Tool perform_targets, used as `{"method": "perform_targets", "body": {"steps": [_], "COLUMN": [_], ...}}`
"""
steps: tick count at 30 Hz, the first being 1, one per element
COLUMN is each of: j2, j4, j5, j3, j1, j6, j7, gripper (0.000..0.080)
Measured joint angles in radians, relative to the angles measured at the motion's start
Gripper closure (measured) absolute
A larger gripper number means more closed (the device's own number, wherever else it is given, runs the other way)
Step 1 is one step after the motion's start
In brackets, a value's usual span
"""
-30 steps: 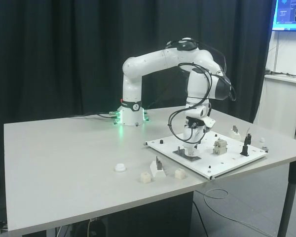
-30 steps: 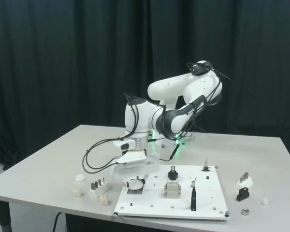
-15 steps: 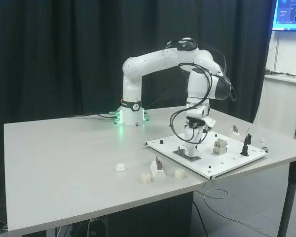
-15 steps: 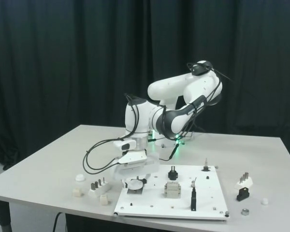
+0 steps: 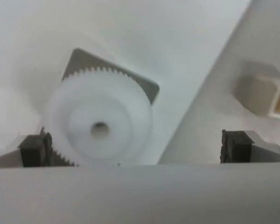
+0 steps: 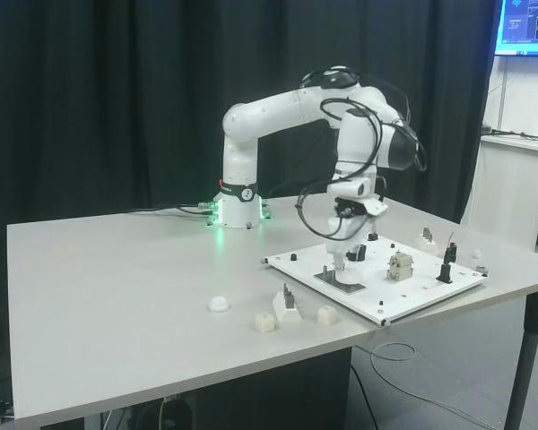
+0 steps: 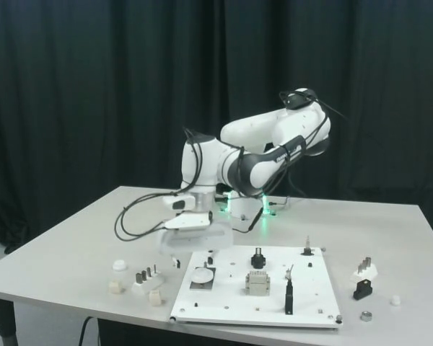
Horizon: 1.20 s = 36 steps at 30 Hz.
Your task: Insert large gear.
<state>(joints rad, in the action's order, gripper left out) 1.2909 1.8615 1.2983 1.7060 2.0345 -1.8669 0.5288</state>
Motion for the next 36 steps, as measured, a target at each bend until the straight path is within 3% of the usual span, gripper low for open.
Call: {"method": "perform_targets", "body": {"steps": [11, 19, 29, 36], "j2": [-0.010, -0.014, -0.007, 0.003], "j4": [-0.005, -0.020, -0.026, -0.030], "j5": [-0.003, 0.015, 0.071, 0.075], "j3": [-0.052, -0.051, -0.034, -0.017], "j1": [0.020, 0.050, 0.076, 0.082], "j6": [0.051, 0.054, 0.053, 0.039], "j7": [-0.050, -0.071, -0.072, -0.065], "gripper": [0.0003, 0.0003, 0.0003, 0.0003]}}
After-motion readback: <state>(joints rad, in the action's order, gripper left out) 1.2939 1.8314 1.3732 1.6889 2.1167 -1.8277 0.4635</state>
